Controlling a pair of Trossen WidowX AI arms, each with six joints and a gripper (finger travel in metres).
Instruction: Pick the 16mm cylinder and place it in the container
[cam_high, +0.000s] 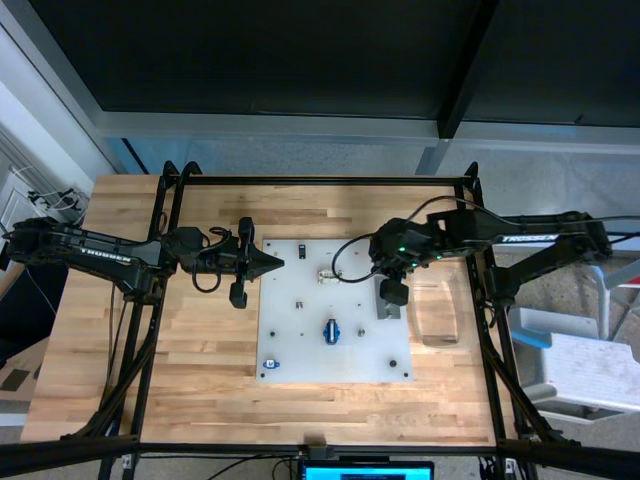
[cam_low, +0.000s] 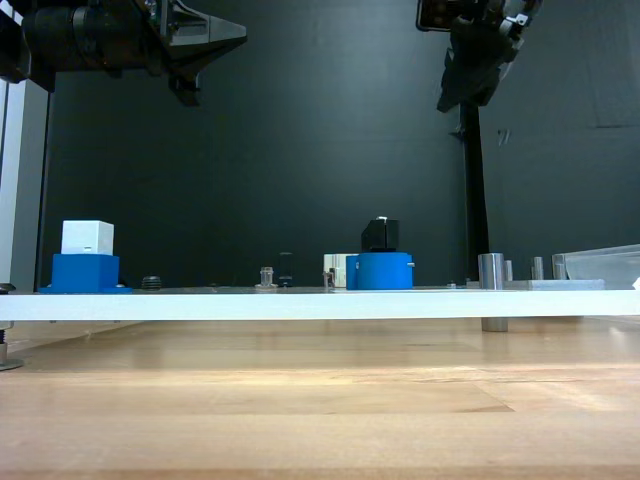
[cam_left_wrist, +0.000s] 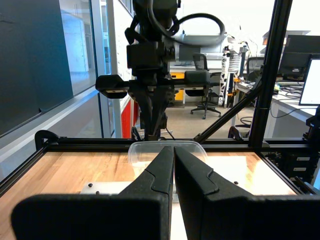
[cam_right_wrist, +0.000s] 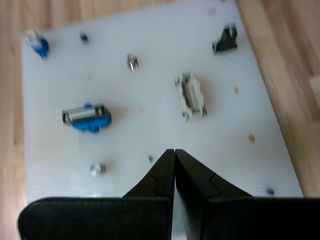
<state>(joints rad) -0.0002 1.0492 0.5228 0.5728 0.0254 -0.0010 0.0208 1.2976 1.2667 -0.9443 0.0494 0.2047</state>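
A silver upright cylinder (cam_low: 490, 270), which I take to be the 16mm cylinder, stands on the white board (cam_high: 300, 340) beside a grey metal block (cam_low: 560, 285). The clear container (cam_high: 438, 315) lies on the wood just right of the board. It also shows as a see-through tray (cam_low: 600, 262) in the low view and behind the left fingers (cam_left_wrist: 167, 150) in the left wrist view. My right gripper (cam_high: 392, 292) hangs high over the grey block (cam_high: 388, 308), pointing down, shut and empty (cam_right_wrist: 174, 160). My left gripper (cam_high: 275, 263) hovers at the board's left edge, shut and empty (cam_left_wrist: 174, 165).
The board carries a blue connector (cam_high: 331, 330), a white connector (cam_high: 327, 275), a small black part (cam_high: 301, 250) and a blue-and-white block (cam_high: 272, 365). A small silver peg (cam_right_wrist: 96, 168) stands near the blue connector. A black frame (cam_high: 320, 181) rims the table.
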